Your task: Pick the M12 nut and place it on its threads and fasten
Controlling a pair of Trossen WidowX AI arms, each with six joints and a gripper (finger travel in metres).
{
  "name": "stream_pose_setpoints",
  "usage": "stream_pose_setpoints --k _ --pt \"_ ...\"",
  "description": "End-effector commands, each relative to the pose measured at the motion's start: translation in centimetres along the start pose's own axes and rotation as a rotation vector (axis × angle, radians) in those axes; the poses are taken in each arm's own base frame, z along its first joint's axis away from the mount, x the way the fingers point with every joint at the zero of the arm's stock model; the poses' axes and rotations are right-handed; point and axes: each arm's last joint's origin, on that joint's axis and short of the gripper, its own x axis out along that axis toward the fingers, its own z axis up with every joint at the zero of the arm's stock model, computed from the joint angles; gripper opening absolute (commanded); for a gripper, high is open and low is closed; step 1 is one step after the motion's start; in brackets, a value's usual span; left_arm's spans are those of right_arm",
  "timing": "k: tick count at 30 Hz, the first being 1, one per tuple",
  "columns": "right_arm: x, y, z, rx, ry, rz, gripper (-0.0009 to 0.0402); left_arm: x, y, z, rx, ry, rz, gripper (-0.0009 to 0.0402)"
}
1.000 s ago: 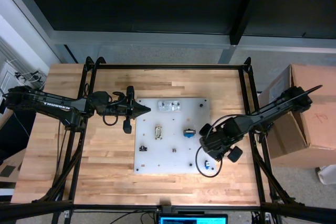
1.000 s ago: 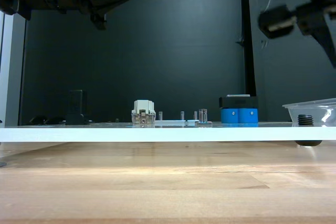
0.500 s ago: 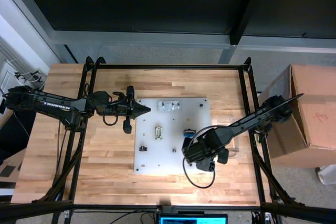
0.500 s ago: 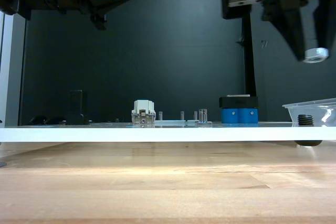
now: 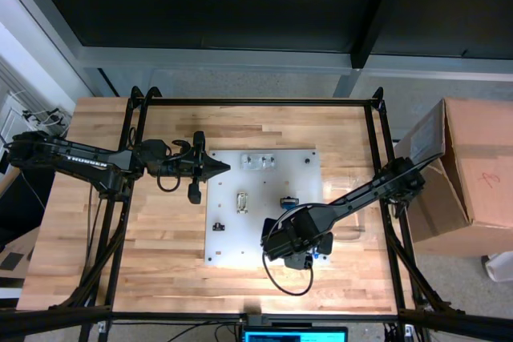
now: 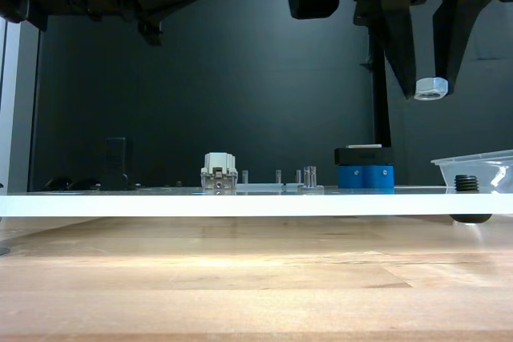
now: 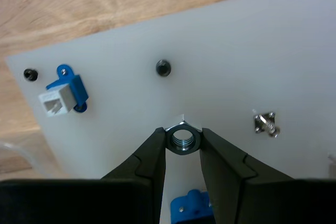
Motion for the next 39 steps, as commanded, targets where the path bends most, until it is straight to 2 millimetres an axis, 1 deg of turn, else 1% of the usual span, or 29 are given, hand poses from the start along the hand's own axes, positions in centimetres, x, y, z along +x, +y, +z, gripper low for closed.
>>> stream_pose_setpoints --k 1,10,15,22,28,39 --pt "0.2 -0.2 0.2 0.001 0.000 0.001 0.0020 0.0 0.0 0.0 0.000 0.000 0.000 0.0000" --pt "0.4 -0.1 0.7 -0.006 -0.002 -0.002 0.0020 0.0 0.0 0.0 0.000 -0.001 0.000 0.0000" --pt "1.2 -0.2 1.0 -0.010 0.006 0.009 0.0020 0.0 0.0 0.0 0.000 0.000 0.000 0.0000" --pt "1.2 -0.1 1.2 -0.010 0.002 0.005 0.0020 0.0 0.0 0.0 0.000 0.000 0.000 0.0000" --pt "2.0 -0.1 1.7 -0.017 0.009 0.013 0.0020 0.0 0.0 0.0 0.000 0.000 0.000 0.0000" --pt "2.3 -0.2 1.8 -0.016 0.002 0.005 0.0020 0.0 0.0 0.0 0.000 0.000 0.000 0.0000"
